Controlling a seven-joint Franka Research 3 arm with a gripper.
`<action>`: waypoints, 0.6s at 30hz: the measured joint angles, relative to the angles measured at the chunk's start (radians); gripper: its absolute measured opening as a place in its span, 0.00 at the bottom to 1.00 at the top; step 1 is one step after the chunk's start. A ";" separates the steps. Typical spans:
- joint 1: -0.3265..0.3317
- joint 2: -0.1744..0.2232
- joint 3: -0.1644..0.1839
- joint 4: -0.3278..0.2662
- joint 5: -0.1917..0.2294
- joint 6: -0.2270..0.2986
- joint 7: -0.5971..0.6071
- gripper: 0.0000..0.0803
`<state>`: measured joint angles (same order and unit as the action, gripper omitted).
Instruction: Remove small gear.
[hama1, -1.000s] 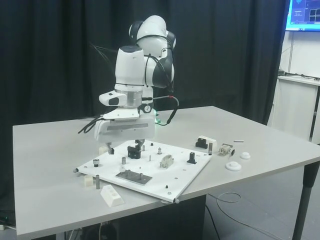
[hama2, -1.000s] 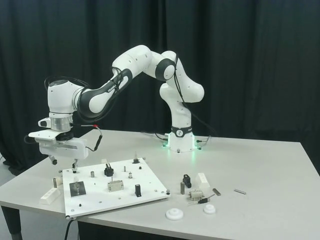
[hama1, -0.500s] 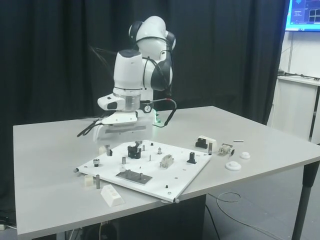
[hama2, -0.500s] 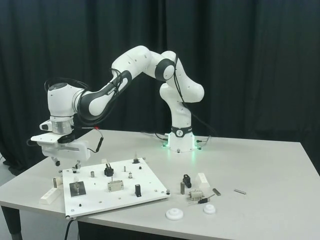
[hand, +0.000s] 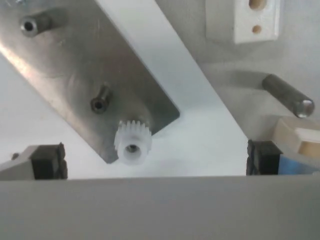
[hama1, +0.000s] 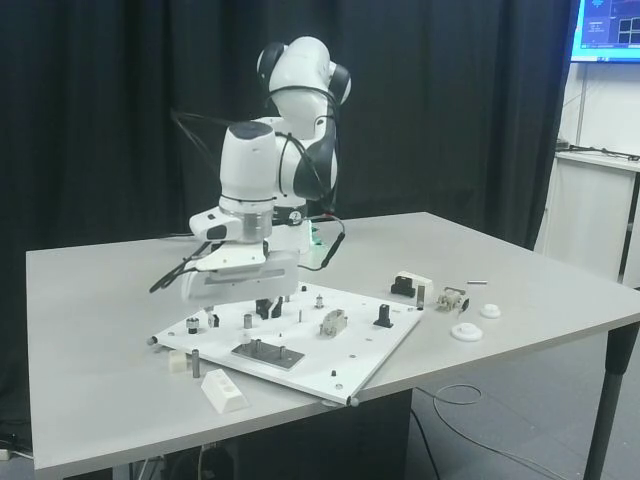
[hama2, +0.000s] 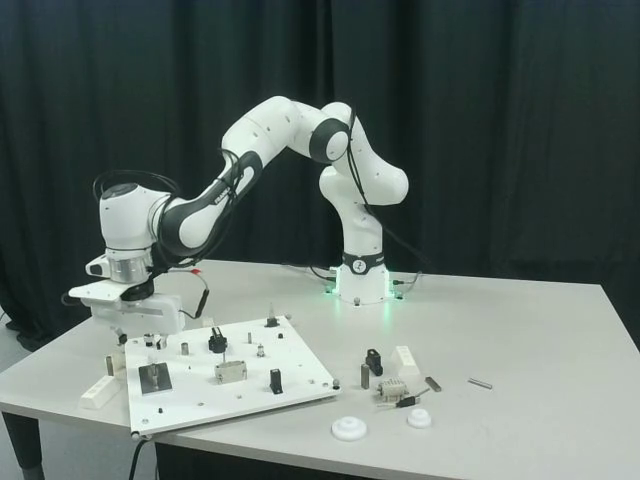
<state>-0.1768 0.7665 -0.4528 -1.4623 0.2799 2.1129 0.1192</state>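
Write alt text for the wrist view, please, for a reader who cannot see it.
A small white gear sits on a peg at the corner of a grey metal plate, midway between the hand's two black fingertips. The plate lies on a white board; beyond the board's edge are a white block and a grey pin.

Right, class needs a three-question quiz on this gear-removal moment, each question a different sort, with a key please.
1. True or false: the small gear sits on a post of the grey metal plate.
2. Multiple choice: the gripper hangs over A) the white board, B) the two white discs, C) the arm's base.
3. Fill in: the gear's colour is ____.

Key: 1 true; 2 A; 3 white.
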 joint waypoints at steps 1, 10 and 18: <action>0.001 0.001 0.001 -0.005 0.003 0.008 0.000 1.00; 0.003 0.007 0.011 -0.043 0.010 0.062 0.000 1.00; 0.004 0.012 0.016 -0.061 0.010 0.088 0.000 1.00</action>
<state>-0.1729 0.7784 -0.4365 -1.5232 0.2896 2.2010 0.1191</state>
